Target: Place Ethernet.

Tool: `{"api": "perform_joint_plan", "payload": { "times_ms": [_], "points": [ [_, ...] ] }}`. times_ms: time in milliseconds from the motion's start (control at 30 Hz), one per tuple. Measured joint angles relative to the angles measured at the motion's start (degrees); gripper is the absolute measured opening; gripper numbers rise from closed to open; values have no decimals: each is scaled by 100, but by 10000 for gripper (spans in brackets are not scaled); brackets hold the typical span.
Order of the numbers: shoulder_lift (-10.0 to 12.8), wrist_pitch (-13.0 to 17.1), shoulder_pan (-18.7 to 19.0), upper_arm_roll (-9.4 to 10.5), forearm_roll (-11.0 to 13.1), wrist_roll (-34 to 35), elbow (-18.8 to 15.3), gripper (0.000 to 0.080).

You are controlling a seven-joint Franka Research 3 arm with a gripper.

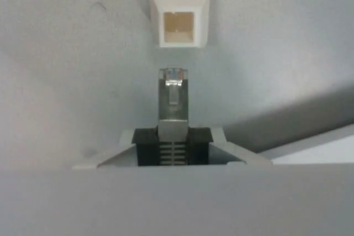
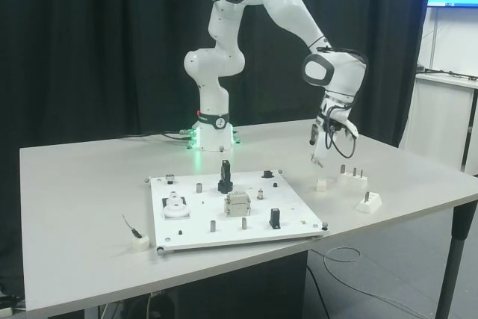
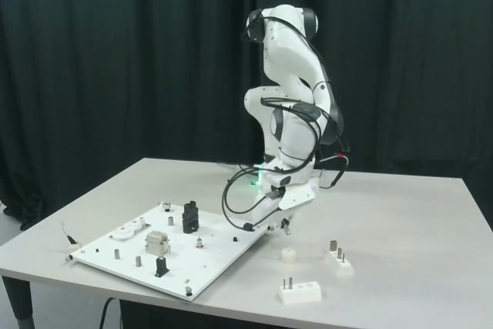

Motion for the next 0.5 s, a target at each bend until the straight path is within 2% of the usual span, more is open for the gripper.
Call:
{"api": "perform_joint_plan", "payload": {
  "times_ms": [500],
  "points": [
    [-65, -315, -3, 0, 0, 101, 198, 100]
  ]
}}
